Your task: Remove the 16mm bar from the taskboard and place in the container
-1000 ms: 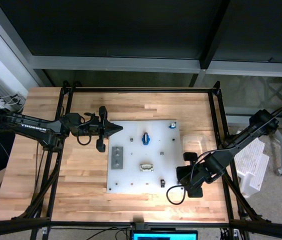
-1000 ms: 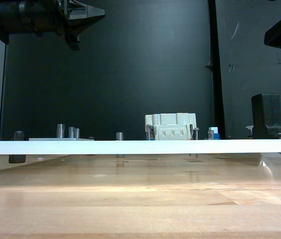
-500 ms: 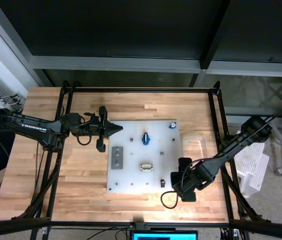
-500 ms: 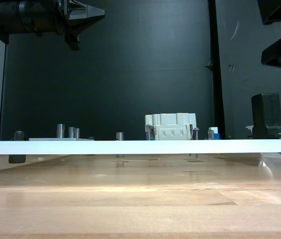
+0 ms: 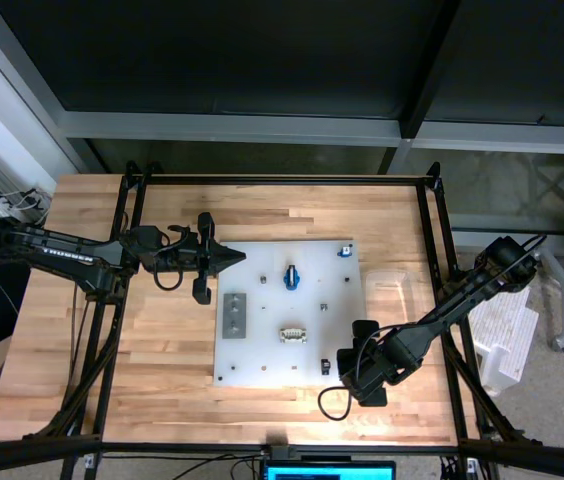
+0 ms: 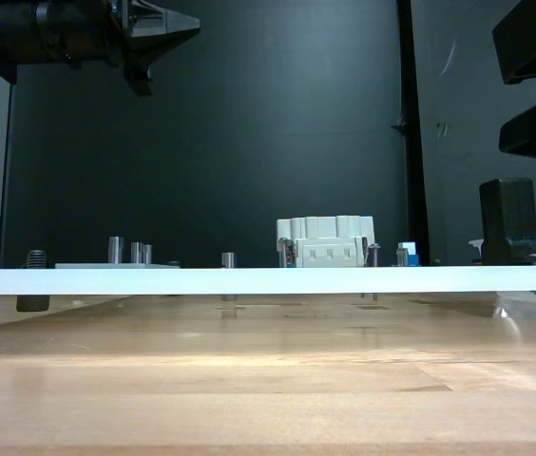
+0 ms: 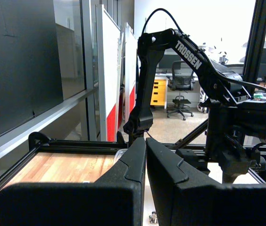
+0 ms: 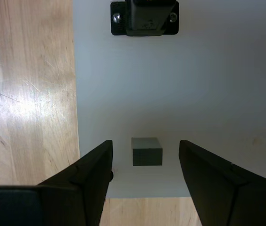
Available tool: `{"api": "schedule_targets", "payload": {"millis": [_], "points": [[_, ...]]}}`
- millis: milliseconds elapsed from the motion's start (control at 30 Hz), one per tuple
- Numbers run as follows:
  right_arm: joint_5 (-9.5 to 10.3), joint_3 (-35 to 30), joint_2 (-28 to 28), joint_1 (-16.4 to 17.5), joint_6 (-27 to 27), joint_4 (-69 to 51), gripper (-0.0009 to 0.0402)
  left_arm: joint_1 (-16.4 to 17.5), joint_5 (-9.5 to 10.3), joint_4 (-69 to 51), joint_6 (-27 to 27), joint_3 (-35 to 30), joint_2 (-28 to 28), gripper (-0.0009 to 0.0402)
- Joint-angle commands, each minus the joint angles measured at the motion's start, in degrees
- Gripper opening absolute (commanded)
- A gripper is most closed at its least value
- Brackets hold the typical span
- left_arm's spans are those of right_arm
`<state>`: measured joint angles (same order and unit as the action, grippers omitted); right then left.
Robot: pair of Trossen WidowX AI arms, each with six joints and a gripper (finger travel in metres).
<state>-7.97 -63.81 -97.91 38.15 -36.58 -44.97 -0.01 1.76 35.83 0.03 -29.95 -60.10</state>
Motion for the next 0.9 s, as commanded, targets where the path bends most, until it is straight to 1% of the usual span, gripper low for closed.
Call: {"api": "schedule_targets", "payload": {"millis": [33,400,600,667,900], "points": [[-0.02,0.04,-0.02,0.04,0.22,0.13,0.0158,0.02,-0.02,-0.02,0.0,0.0,-0.02,0.0],[-0.02,0.04,0.09,0.15,0.66,0.28,0.005,0.0,-0.02,-0.02,0.0,0.0,-0.02,0.0],[-0.02,0.04,0.48,0.24,0.9,0.28,0.0006,0.02,-0.02,-0.02,0.0,0.0,-0.02,0.0],[-0.02,0.04,0.83,0.24,0.94,0.22,-0.0002,0.02,-0.02,0.0,0.0,0.0,-0.02,0.0],[-0.04,-0.07,2.69,0.24,1.09,-0.85,0.0009,0.02,-0.02,-0.02,0.0,0.0,-0.02,0.0]]}}
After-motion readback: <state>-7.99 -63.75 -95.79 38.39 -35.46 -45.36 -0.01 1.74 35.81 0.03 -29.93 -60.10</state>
